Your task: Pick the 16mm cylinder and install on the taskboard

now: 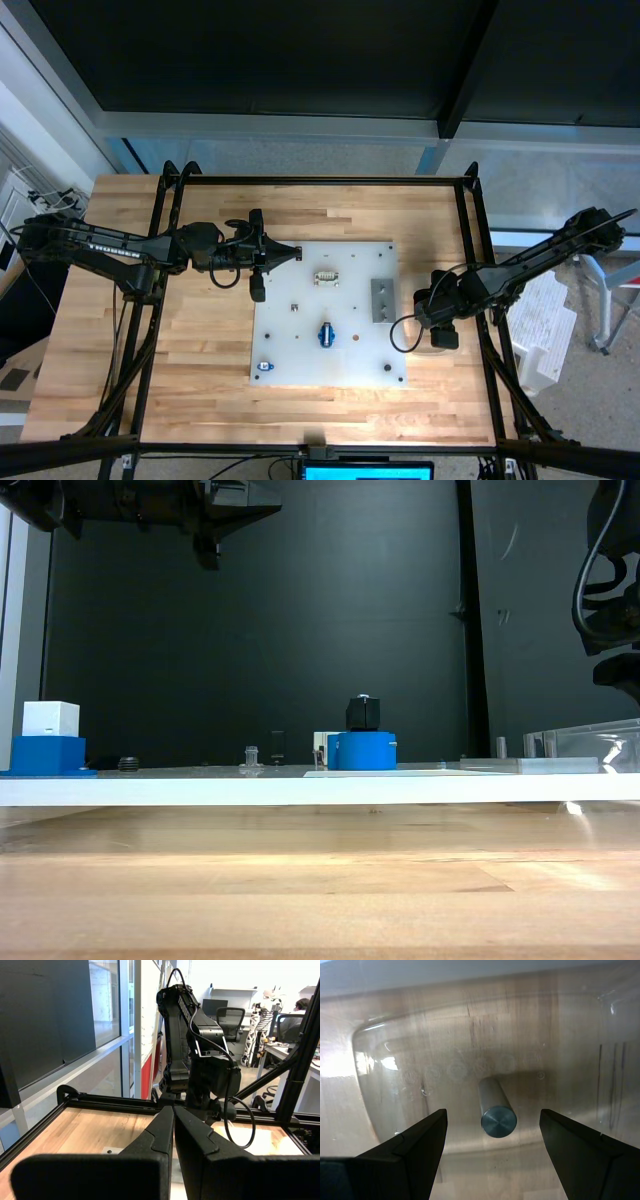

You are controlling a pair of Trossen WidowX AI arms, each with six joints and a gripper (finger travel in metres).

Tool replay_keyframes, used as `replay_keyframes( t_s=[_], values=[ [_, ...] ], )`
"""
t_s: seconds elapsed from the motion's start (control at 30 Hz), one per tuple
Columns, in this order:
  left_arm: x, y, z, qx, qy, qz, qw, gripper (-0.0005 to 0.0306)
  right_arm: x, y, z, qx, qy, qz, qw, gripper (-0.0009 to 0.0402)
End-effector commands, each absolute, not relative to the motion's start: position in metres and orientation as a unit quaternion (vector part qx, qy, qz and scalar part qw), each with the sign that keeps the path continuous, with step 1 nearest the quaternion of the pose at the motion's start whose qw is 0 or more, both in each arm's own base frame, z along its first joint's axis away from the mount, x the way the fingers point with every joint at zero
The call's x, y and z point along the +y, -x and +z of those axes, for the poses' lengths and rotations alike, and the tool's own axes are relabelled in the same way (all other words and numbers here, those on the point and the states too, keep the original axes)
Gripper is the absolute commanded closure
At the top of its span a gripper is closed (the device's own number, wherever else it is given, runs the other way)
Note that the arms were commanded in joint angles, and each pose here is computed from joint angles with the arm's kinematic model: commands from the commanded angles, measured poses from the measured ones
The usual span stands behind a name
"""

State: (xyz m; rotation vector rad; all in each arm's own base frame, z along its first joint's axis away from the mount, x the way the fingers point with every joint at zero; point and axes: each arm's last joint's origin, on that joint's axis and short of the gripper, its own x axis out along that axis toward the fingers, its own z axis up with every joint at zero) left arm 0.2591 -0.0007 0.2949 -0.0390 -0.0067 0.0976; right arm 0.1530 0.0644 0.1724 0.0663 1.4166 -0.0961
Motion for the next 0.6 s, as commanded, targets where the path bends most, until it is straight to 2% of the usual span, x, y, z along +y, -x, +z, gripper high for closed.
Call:
replay_keyframes(
  t_s=[0.03, 0.6],
  values=[
    [-0.0006, -0.2592, 0.295, -0.0033, 0.0195, 0.0489, 0.99861, 0.03, 0.0646, -0.1531, 0.1723, 0.649, -0.03, -0.043, 0.759, 0.0149],
    [-0.0006, -0.2592, 0.295, -0.0033, 0.0195, 0.0489, 0.99861, 0.03, 0.0651, -0.1531, 0.1722, 0.649, -0.031, -0.043, 0.759, 0.0282]
  ],
)
